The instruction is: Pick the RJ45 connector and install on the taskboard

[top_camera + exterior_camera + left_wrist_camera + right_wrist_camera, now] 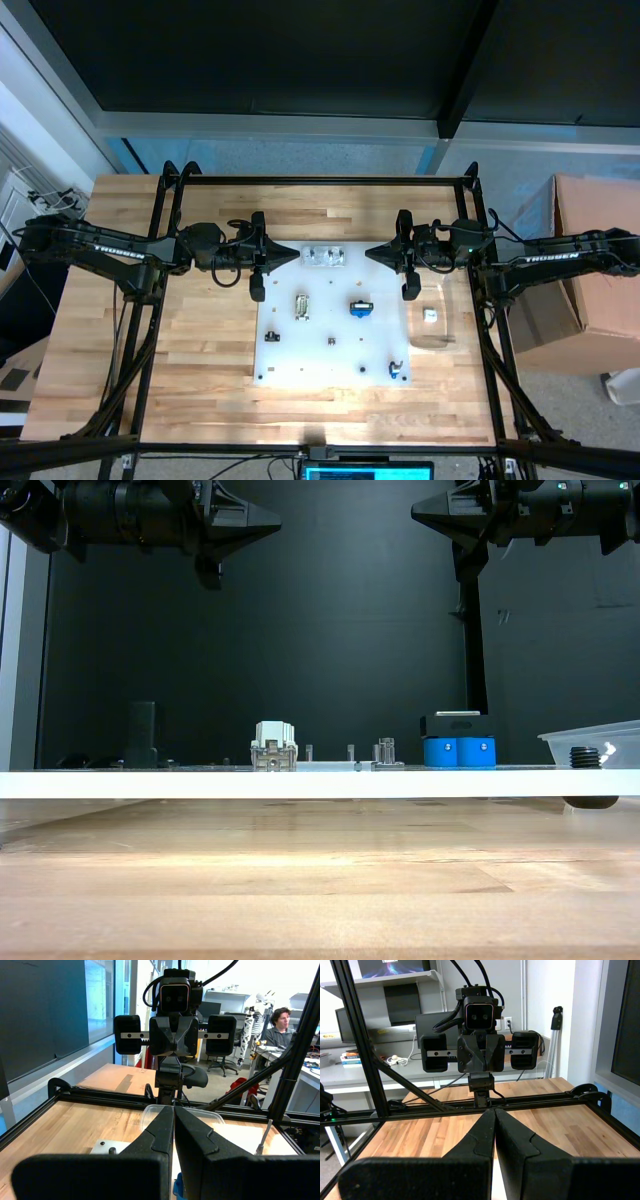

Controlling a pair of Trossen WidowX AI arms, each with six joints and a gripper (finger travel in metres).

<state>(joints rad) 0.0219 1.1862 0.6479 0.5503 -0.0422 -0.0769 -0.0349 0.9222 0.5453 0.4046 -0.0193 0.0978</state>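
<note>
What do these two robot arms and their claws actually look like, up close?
Both arms are matt black, with white TROSSEN lettering along the left arm and right arm. Black cables loop over each wrist. The left gripper and right gripper, high over the white board's far edge, each taper to a black wedge of two fingers, with a boxy camera mounted above.

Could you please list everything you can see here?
White rectangular task board: one, white, table centre.
Small blue jack: one, blue, board's near right corner.
Clear plastic tray: one, clear, right of board.
White block: one, inside tray.
RJ45 connector: place cannot be told.
Wooden table: one, light brown, under all.
Left gripper: one, black, fingers shut, raised over board's far left.
Right gripper: one, black, fingers shut, raised over board's far right.
</note>
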